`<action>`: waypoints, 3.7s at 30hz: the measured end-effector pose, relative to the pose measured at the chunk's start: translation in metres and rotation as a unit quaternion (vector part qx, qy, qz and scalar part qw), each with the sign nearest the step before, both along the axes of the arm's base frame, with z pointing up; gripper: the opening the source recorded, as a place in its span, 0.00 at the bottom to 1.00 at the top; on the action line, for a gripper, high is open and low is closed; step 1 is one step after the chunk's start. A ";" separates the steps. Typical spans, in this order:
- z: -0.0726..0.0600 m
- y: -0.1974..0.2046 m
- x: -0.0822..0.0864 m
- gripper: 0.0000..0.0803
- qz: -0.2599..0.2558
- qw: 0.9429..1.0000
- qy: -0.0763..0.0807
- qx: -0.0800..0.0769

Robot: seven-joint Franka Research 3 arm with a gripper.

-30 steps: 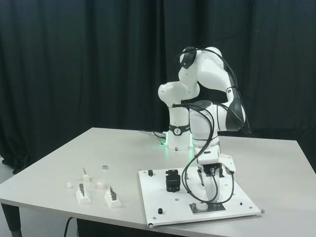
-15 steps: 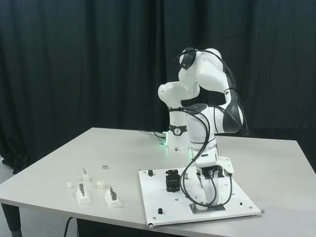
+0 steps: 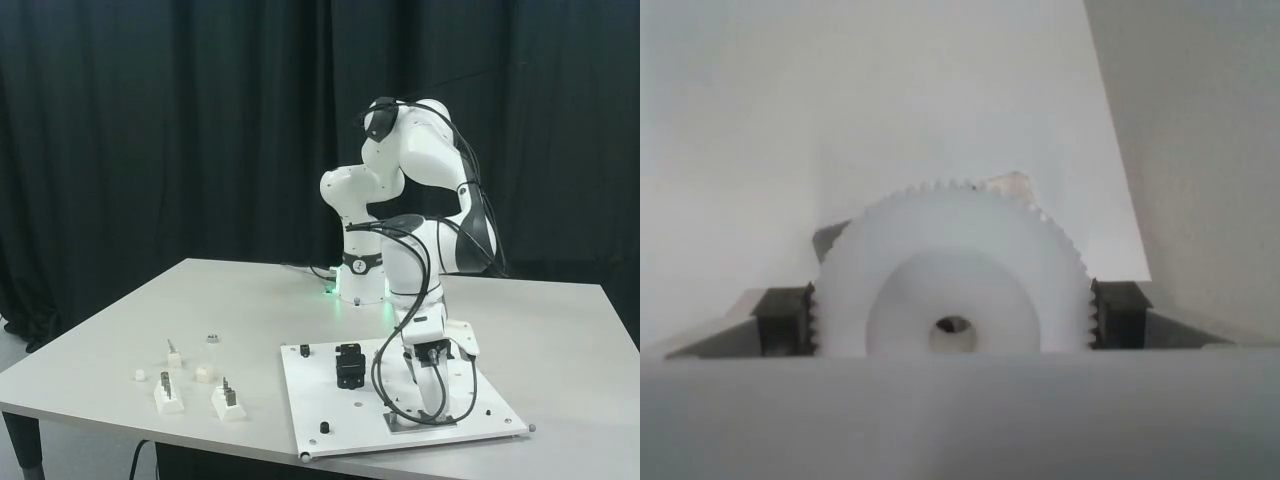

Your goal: Insert large gear.

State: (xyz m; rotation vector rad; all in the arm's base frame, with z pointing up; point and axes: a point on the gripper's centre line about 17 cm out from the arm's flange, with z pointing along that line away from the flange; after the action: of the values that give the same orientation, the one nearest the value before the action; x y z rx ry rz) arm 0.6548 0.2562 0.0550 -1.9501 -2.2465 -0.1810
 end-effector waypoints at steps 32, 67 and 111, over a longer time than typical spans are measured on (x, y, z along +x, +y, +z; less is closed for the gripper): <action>-0.003 -0.005 -0.001 0.74 0.000 1.000 0.001 -0.006; -0.003 -0.004 -0.001 0.74 0.000 1.000 -0.002 -0.008; 0.025 0.011 -0.009 0.99 -0.020 1.000 0.008 -0.017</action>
State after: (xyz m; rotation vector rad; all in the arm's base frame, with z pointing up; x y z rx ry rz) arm 0.6457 0.2671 0.0797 -2.0074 -2.2163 -0.1335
